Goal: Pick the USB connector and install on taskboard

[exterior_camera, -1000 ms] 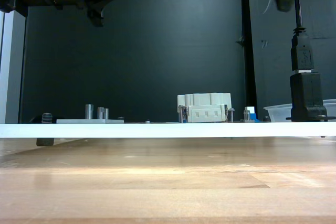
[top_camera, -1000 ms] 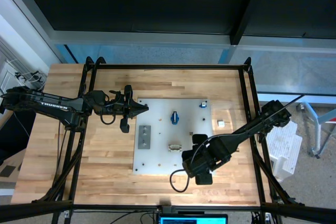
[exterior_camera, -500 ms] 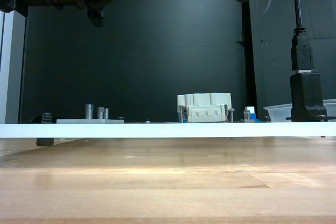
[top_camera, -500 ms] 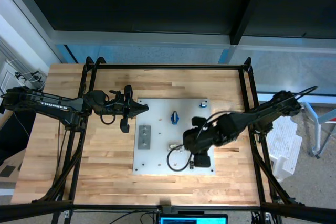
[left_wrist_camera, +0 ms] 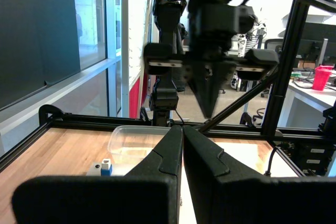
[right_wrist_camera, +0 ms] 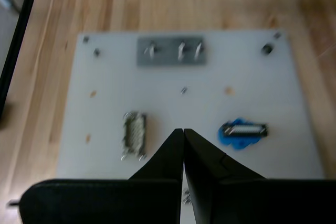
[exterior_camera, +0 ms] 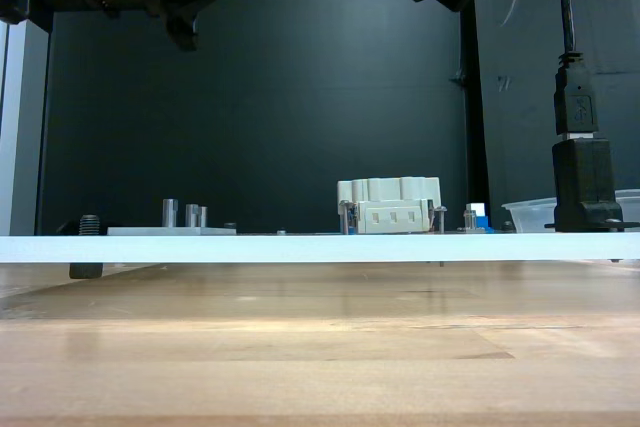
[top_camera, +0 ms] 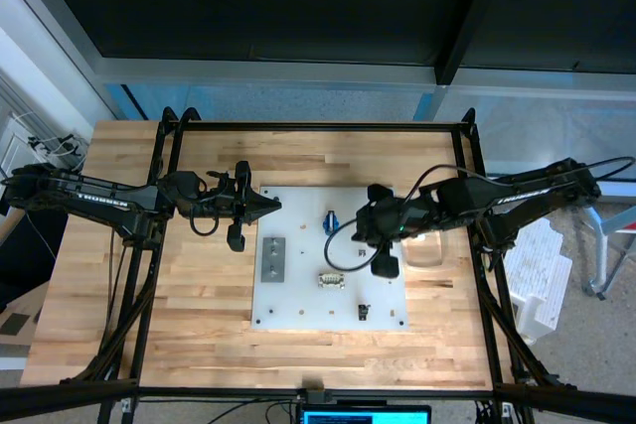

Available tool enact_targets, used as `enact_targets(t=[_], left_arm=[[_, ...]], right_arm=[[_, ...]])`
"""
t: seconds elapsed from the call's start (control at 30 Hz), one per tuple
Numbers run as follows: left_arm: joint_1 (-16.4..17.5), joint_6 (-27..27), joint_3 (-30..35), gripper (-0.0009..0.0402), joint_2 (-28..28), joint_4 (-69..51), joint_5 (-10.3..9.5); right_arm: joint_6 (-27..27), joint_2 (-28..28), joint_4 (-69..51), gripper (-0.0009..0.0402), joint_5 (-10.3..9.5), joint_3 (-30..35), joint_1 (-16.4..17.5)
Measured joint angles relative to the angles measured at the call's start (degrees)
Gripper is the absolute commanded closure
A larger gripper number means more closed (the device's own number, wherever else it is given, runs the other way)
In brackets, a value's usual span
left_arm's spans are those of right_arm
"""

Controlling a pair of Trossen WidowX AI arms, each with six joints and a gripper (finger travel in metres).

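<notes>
- left gripper [top_camera: 274,205]: hangs high over the far left corner of the taskboard [top_camera: 298,300], pointing right. from its wrist camera i see the jaws pressed together with nothing between them.
- right gripper [top_camera: 356,231]: hangs high over the far right part of the board, just right of the blue part [top_camera: 331,222], pointing left. i read its jaws as fully closed and empty.
- usb connector [exterior_camera: 575,112]: stands upright in a small black socket [exterior_camera: 585,192] on the near right part of the taskboard. its cable [exterior_camera: 568,7] runs straight up out of the low view. it is well apart from both grippers.
- taskboard: white square plate lying flat on the wooden table [top_camera: 199,325], between the two arms.
- grey metal block [top_camera: 272,257]: left part of the board, with short upright pins.
- blue part: far middle of the board.
- d-shaped socket [top_camera: 331,280]: middle of the board, on the near side of the blue part.
- clear plastic tub [top_camera: 429,250]: on the table just beside the board's right edge, below the right arm.
</notes>
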Motion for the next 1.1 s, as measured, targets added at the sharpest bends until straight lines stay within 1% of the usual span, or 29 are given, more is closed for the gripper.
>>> enact_targets(t=[0.13, 0.2, 0.3, 0.4, 0.43, 0.5, 0.57, 0.6, 0.77, 0.87, 0.93, 1.1], left_arm=[[0.0, 0.0, 0.0, 0.0393, 0.0, 0.0, -0.02], [0.0, 0.0, 0.0, 0.0393, 0.0, 0.0, 0.00], [0.0, 0.0, 0.0, 0.0393, 0.0, 0.0, -0.02], [0.0, 0.0, 0.0, 0.0393, 0.0, 0.0, 0.00], [0.0, 0.0, 0.0, 0.0393, 0.0, 0.0, -0.02], [0.0, 0.0, 0.0, 0.0393, 0.0, 0.0, -0.02], [0.0, 0.0, 0.0, 0.0393, 0.0, 0.0, -0.02], [0.0, 0.0, 0.0, 0.0393, 0.0, 0.0, -0.02], [0.0, 0.0, 0.0, 0.0393, 0.0, 0.0, 0.00], [0.0, 0.0, 0.0, 0.0393, 0.0, 0.0, 0.00], [0.0, 0.0, 0.0, 0.0393, 0.0, 0.0, 0.00], [0.0, 0.0, 0.0, 0.0393, 0.0, 0.0, -0.02]], right_arm=[[-2.4, -3.2, 6.8, 0.0394, -0.11, -4.3, -2.4], [-4.0, -4.8, 10.0, 0.0392, -0.37, -6.4, -3.6], [-5.7, -7.0, 15.2, 0.0393, -1.27, -9.4, -5.2], [-7.5, -9.0, 20.3, 0.0393, -1.33, -12.5, -6.4], [-8.1, -9.7, 22.3, 0.0393, -1.68, -13.5, -6.7], [-8.7, -10.9, 26.1, 0.0393, -3.48, -15.4, -7.7], [-9.1, -11.7, 29.7, 0.0393, -5.25, -16.9, -8.7], [-9.2, -12.0, 31.4, 0.0393, -5.68, -17.7, -9.1], [-9.3, -13.5, 39.0, 0.0393, -6.29, -21.2, -10.7], [-9.3, -14.3, 44.7, 0.0393, -8.13, -23.6, -11.1], [-9.2, -14.6, 47.8, 0.0393, -8.41, -25.3, -11.2], [-8.6, -15.4, 54.9, 0.0393, -8.39, -28.9, -11.8]])
